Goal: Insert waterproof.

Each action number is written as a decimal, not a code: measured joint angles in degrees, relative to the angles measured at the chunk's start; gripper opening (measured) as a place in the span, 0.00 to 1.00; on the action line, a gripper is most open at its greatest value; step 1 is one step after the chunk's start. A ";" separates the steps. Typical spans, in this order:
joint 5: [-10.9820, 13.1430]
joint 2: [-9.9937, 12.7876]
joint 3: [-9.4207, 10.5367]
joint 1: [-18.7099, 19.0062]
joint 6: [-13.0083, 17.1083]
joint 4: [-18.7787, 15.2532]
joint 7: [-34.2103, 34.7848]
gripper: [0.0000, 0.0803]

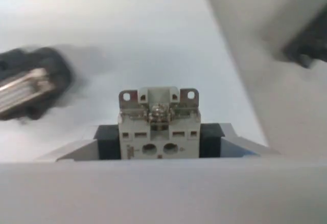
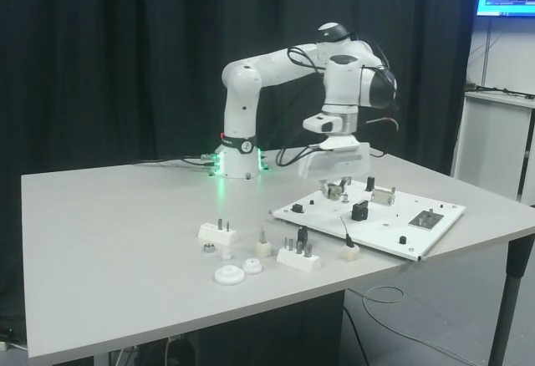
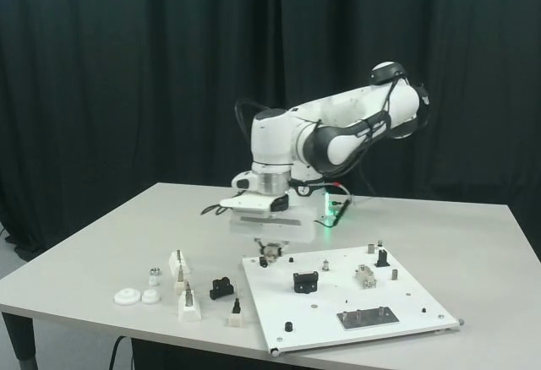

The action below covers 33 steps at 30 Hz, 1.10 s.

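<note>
White connector (image 1: 159, 123) between jaws

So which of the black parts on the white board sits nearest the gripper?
The small black stud by the board's back edge, just beside the gripper. The black block sits mid-board, and the black upright piece stands further along the back edge.

Two distant room views from opposite table (image 2: 125, 216) sides; wrist view close, looking down.

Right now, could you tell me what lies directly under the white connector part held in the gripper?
Under the white connector part in the gripper lies the white assembly board, near its corner. The part hides the exact spot below it, so any socket there cannot be seen.
</note>
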 joint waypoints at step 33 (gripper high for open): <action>-3.47 -0.26 1.71 13.60 4.86 2.39 -4.08 0.39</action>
